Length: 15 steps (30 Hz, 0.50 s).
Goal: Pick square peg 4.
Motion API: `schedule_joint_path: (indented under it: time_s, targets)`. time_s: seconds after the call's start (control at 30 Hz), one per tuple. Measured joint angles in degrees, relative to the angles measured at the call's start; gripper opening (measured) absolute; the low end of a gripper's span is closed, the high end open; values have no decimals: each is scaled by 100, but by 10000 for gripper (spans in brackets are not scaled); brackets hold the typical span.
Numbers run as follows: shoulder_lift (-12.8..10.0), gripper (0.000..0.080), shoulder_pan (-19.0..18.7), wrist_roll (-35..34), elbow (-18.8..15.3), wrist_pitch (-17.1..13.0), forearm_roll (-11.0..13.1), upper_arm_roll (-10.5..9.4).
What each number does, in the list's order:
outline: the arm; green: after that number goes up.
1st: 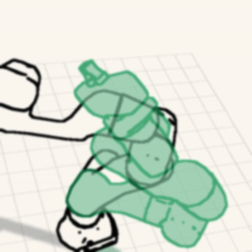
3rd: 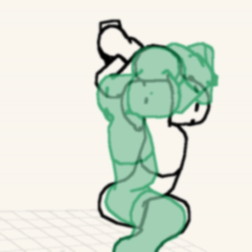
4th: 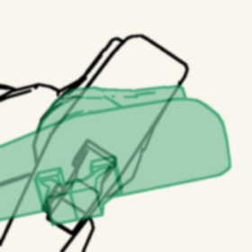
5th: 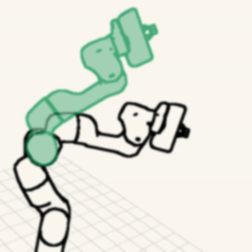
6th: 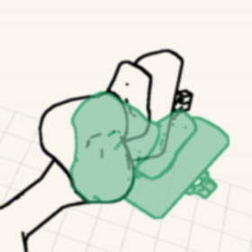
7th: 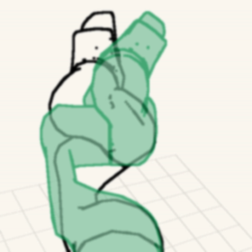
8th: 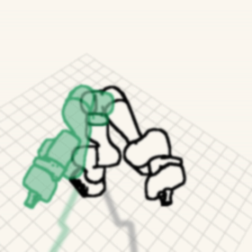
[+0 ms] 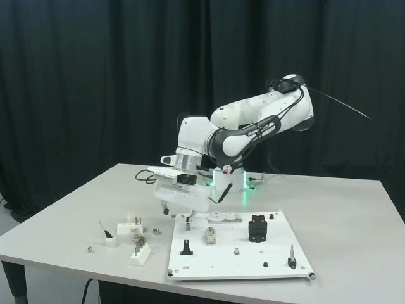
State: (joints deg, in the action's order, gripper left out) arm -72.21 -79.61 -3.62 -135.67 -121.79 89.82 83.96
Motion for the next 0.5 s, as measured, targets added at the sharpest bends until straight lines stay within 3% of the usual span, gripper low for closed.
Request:
schedule_joint_path:
  time_s: [0.5]
  targets:
    - [4, 800, 217, 32, 174, 1, -143, 25]
